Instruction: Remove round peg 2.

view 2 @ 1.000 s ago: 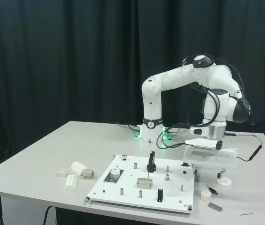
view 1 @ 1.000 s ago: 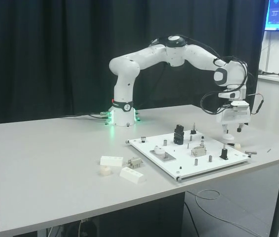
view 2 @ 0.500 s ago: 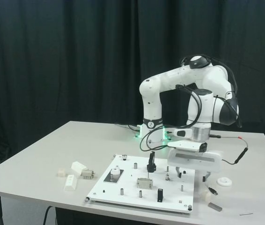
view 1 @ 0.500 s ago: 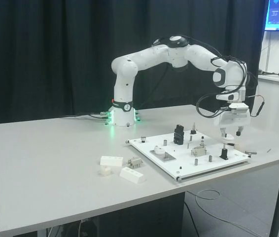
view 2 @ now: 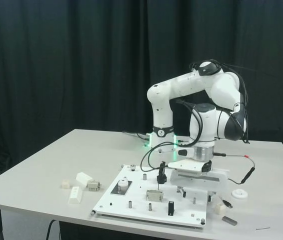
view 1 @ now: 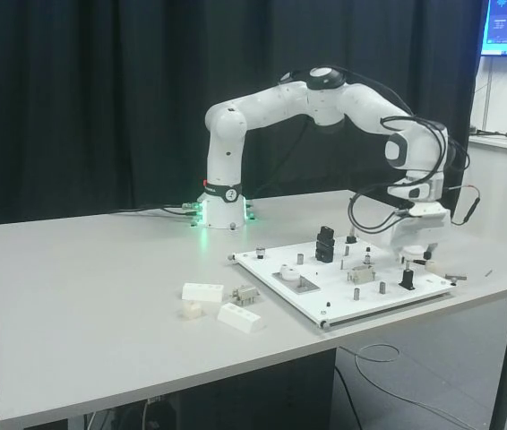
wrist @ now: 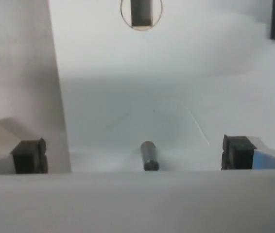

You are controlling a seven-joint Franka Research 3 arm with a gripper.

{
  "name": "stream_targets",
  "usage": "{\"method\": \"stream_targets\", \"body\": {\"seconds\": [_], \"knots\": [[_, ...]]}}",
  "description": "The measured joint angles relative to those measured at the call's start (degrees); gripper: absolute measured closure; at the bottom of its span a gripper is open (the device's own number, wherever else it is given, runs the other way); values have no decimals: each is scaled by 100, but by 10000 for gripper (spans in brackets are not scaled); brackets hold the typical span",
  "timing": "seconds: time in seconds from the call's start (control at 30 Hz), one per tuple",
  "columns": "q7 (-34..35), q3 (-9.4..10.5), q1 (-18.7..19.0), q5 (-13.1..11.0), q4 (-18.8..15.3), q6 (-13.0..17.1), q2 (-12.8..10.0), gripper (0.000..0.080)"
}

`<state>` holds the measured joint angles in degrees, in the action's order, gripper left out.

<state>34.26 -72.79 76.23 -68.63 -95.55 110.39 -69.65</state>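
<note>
A short grey round peg (wrist: 149, 155) stands upright in the white board (wrist: 186, 87), midway between my two black fingertips. My gripper (wrist: 132, 154) is open, with its fingers well apart on either side of the peg and not touching it. From the room cameras the gripper (view 1: 412, 255) hangs low over the board's (view 1: 325, 300) end farthest from the white blocks. In the second room view the peg (view 2: 193, 200) shows just below the gripper (view 2: 195, 193), on the board (view 2: 131, 200).
Other small pegs and black parts (view 1: 325, 244) stand on the board, one black block (view 1: 407, 278) close to the gripper. White blocks (view 1: 201, 292) and a connector (view 1: 246, 294) lie on the table beside the board. A white disc (view 2: 239, 193) lies past the board's other end.
The arm has swung in from beyond the board's end to above the board and come down low. The gripper has stayed open throughout.
</note>
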Motion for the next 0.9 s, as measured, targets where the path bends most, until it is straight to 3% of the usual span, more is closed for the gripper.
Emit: {"method": "stream_targets", "body": {"seconds": [0.27, 0.9], "knots": [[0, 159, -102, -1, 76, -65, -1, 3], [-1, 143, -130, 183, 78, -163, -1, 3]]}}
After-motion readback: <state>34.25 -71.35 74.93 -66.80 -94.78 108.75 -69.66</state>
